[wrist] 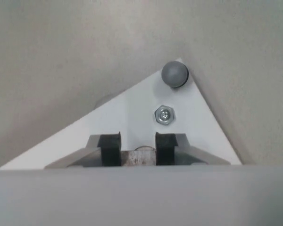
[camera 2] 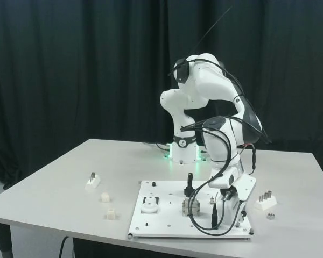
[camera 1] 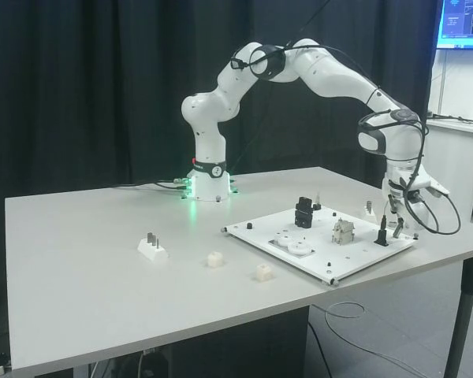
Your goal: Insert square peg 4.
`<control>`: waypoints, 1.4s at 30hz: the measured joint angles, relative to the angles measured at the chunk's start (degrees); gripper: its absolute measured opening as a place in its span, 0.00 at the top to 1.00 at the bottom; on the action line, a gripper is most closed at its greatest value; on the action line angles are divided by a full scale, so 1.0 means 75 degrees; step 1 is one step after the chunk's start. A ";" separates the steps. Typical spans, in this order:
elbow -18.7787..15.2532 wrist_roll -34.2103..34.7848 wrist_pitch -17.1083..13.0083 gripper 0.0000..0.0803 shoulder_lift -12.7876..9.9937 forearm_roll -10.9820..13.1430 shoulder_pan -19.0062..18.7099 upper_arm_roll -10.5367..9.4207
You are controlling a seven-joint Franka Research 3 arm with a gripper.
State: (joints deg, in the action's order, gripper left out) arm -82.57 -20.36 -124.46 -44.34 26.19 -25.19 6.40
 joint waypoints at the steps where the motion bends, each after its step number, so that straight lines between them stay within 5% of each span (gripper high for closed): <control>1: -0.0001 0.0003 -0.0001 0.81 0.0000 0.0000 0.0000 0.0000; 15: -0.0001 -0.0592 -0.0001 0.81 0.0014 -0.0305 -0.0072 -0.0003; 42: 0.0000 -0.1353 0.0058 0.81 0.0021 -0.0334 -0.0085 -0.0005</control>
State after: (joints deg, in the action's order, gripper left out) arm -82.57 -30.50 -124.02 -44.18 23.68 -25.83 6.36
